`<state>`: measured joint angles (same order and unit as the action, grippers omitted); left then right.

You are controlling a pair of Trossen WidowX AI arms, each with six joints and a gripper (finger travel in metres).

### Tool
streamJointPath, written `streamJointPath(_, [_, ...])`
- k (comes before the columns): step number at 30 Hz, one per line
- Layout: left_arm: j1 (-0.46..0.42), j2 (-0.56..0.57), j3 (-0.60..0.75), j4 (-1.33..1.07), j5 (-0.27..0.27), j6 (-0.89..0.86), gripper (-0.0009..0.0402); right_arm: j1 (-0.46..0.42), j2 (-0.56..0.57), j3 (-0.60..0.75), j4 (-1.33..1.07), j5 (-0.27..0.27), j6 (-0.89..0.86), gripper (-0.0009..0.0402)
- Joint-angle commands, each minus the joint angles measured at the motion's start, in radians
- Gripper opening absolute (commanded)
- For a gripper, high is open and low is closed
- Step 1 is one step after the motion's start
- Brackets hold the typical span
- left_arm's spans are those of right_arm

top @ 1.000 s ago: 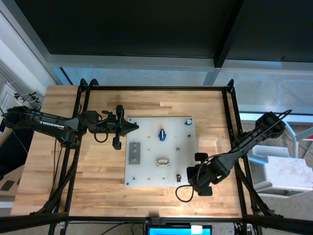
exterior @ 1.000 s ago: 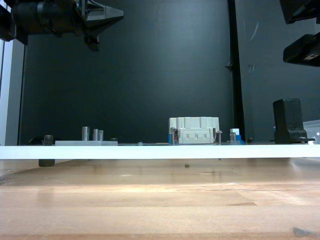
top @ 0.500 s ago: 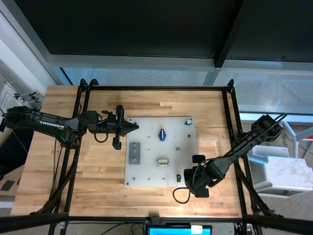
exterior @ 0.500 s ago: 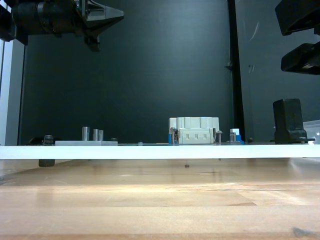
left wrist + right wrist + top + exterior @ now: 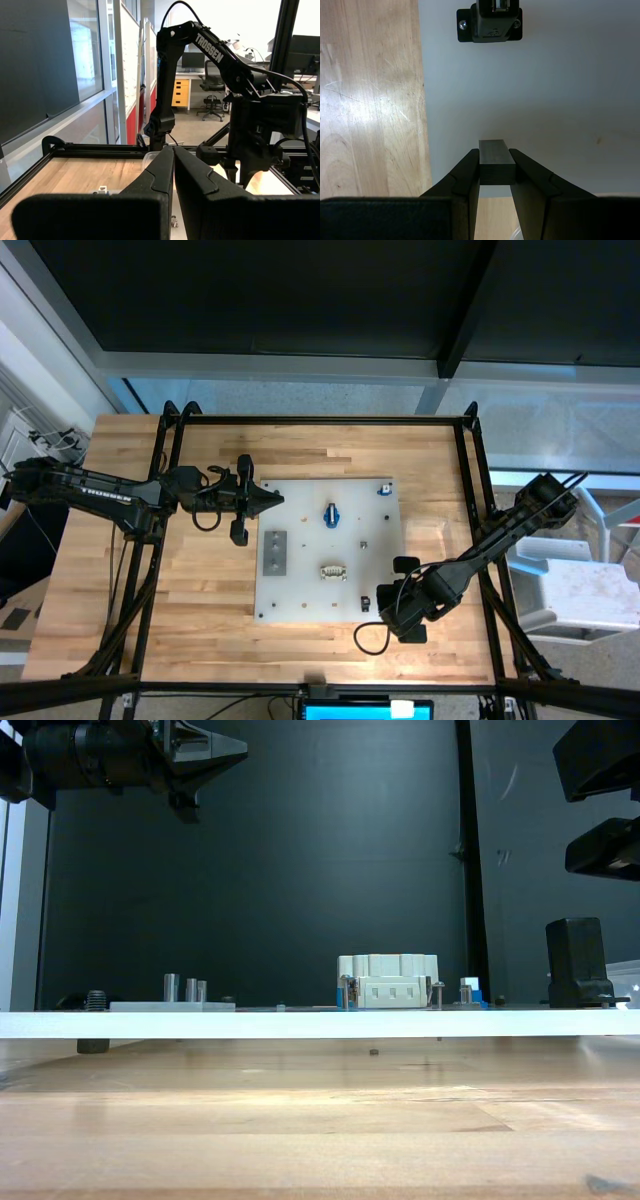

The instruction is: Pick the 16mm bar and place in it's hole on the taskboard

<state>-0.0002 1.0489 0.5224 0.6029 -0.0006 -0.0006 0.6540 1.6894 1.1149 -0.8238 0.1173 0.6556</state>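
In the right wrist view my right gripper (image 5: 496, 174) is shut on the 16mm bar (image 5: 496, 159), a dark square-ended bar held clear above the white taskboard (image 5: 550, 90), close to its edge. From above, the right gripper (image 5: 388, 606) hovers at the board's near right corner (image 5: 300, 602). The grey block with holes (image 5: 273, 552) lies at the board's left side. My left gripper (image 5: 272, 499) hangs shut and empty above the board's far left corner, seen high up in the low view (image 5: 228, 750).
A black fixture (image 5: 490, 22) is bolted to the board just ahead of the bar, also seen in the low view (image 5: 578, 960). A white connector (image 5: 388, 982) and a blue part (image 5: 331, 513) stand mid-board. Short metal pegs (image 5: 171, 987) rise from the grey block.
The right arm has carried the bar leftward, from beside the board to over its near right corner. The left arm has not moved.
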Motion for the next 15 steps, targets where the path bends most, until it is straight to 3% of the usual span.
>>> streamJointPath(1, [0.0, 0.0, 0.0, 0.0, 0.0, 0.0, 0.0, 0.0, 0.003, -0.019, 0.016, -0.005, 0.002, 0.0004])
streamJointPath(15, [0.0, 0.0, 0.0, 0.0, 0.0, 0.0, 0.0, 0.0, 0.003, -0.039, 0.026, -0.005, 0.0, 0.0004])
